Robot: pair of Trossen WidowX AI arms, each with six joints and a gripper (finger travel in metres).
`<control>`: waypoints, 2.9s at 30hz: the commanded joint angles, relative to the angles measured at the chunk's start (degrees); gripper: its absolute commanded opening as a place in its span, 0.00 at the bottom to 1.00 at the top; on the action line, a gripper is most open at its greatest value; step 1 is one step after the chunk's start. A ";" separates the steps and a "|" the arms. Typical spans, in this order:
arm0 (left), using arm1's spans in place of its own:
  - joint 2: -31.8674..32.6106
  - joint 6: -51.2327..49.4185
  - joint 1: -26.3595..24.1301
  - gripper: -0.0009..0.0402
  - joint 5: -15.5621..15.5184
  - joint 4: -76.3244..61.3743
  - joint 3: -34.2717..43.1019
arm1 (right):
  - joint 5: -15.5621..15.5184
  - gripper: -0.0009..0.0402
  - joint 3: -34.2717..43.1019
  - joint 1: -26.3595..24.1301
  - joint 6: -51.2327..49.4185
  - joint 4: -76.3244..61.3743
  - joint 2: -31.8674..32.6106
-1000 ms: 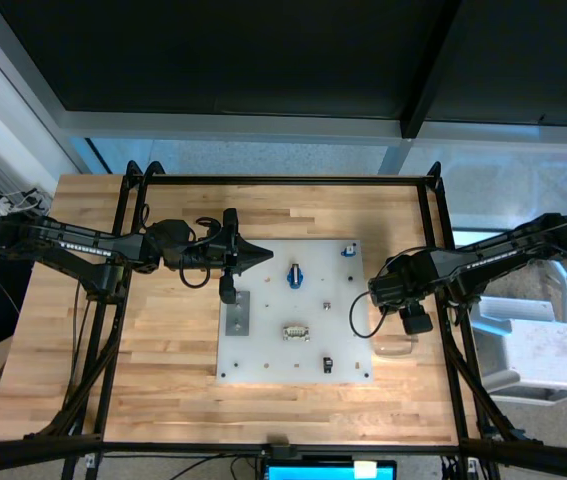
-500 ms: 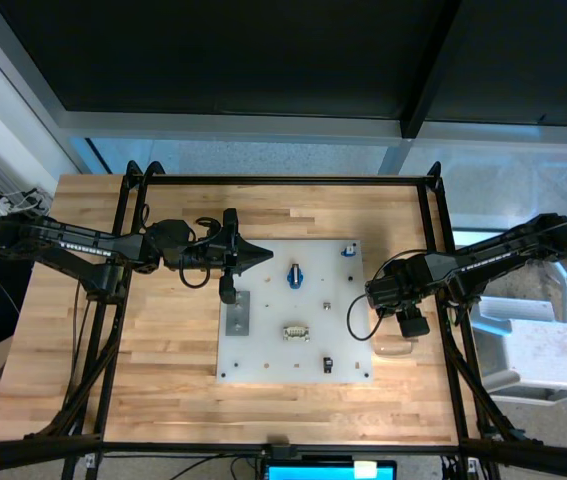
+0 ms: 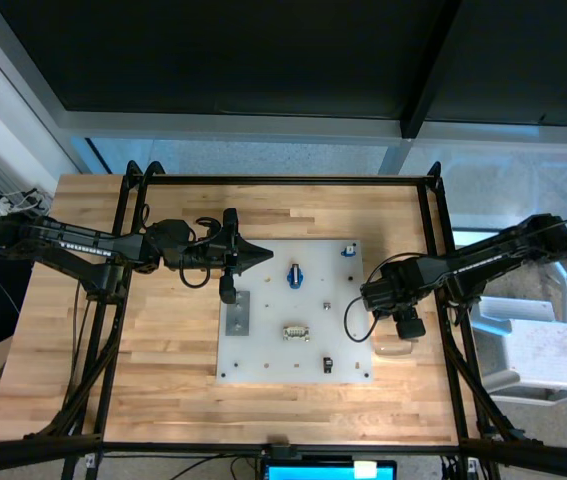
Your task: Pick the 16mm bar and place in it's hole on the taskboard
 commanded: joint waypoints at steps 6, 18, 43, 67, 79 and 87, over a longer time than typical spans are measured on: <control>0.02 0.02 0.02 0.02 0.02 -0.02 0.00 | 0.11 0.22 -0.02 -0.11 0.04 0.24 0.33; 0.02 0.00 0.02 0.02 0.02 -0.02 0.00 | 0.13 0.05 1.29 -0.11 1.14 -1.66 0.04; 0.02 0.02 0.02 0.02 0.02 0.00 0.00 | 0.07 0.02 13.90 3.32 7.28 -10.78 3.17; 0.02 0.00 0.02 0.02 0.00 0.00 0.00 | -0.09 0.03 32.17 7.45 9.62 -15.76 19.41; 0.02 0.00 0.02 0.02 0.02 0.00 0.00 | 0.07 0.48 38.14 8.15 10.47 -17.33 25.57; 0.02 0.00 0.02 0.02 0.02 0.00 0.00 | 0.04 0.75 41.27 8.31 12.00 -18.21 28.52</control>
